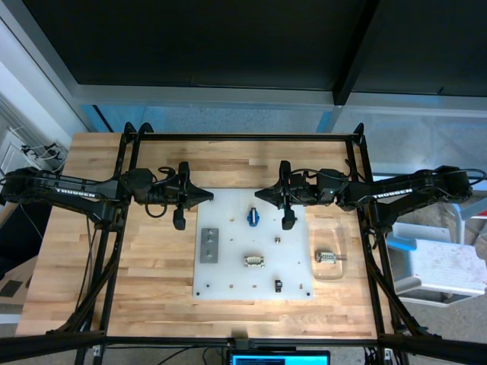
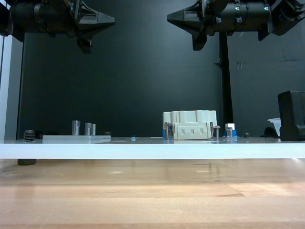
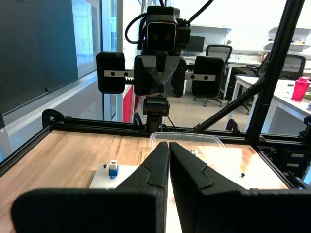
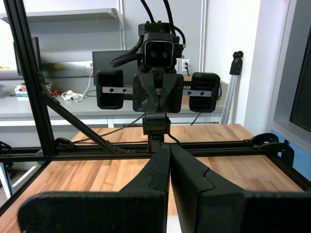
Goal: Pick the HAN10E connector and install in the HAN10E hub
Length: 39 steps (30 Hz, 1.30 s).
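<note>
Left gripper (image 1: 211,196) hangs high above the far-left part of the white board (image 1: 228,289), fingers pressed together. Its wrist view shows no gap at the tips and nothing held. Right gripper (image 1: 257,195) faces it from the other side, above the board's far edge, jaws likewise pinched together and empty; the two tips point at each other, apart. Connector (image 1: 326,257) lies in a clear tray (image 1: 344,239) on the wooden table (image 1: 152,304), just off the board's right edge — tray walls ring it on all sides. Hub (image 1: 254,261) sits on the board near its middle, low beneath and well apart from both grippers. Around the hub: grey metal block (image 1: 209,245) to its left, blue piece (image 1: 253,217) on its far side roughly under the right gripper's tip, small black part (image 1: 278,285) toward the near edge. Black frame (image 1: 243,138) rings the table — one of its bars runs just right of the tray.
</note>
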### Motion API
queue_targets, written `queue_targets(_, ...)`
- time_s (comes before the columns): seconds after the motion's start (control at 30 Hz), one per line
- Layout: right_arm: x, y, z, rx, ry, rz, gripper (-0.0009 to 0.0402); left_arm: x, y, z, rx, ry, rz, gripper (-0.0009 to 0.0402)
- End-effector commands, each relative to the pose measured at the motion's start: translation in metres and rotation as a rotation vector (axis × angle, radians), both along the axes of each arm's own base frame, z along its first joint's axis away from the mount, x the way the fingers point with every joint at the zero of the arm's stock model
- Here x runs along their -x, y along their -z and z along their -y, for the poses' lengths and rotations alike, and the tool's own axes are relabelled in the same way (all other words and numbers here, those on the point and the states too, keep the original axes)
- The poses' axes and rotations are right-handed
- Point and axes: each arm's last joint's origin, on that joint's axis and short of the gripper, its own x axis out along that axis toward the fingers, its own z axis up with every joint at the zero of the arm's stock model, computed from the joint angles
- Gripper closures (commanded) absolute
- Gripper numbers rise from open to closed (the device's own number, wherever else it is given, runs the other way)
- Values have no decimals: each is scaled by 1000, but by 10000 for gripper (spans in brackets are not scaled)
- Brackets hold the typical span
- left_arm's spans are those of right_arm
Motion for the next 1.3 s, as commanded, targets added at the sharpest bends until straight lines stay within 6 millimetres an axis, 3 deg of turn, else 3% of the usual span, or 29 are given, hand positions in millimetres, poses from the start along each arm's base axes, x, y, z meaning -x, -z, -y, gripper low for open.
queue_targets(0.03, 0, 0, 0, -1, 0, -2, 393, 0, 0, 0, 0, 1, 0, 393)
queue_targets(0.8, 0, 1, 0, -66, -6, -20, 393, 0, 0, 0, 0, 1, 0, 393)
queue_targets(1.0, -5, 0, 0, -78, 11, -199, 393, 0, 0, 0, 0, 1, 0, 393)
queue_targets(1.3, -6, -16, -8, -69, -5, -495, 393, 0, 0, 0, 0, 1, 0, 393)
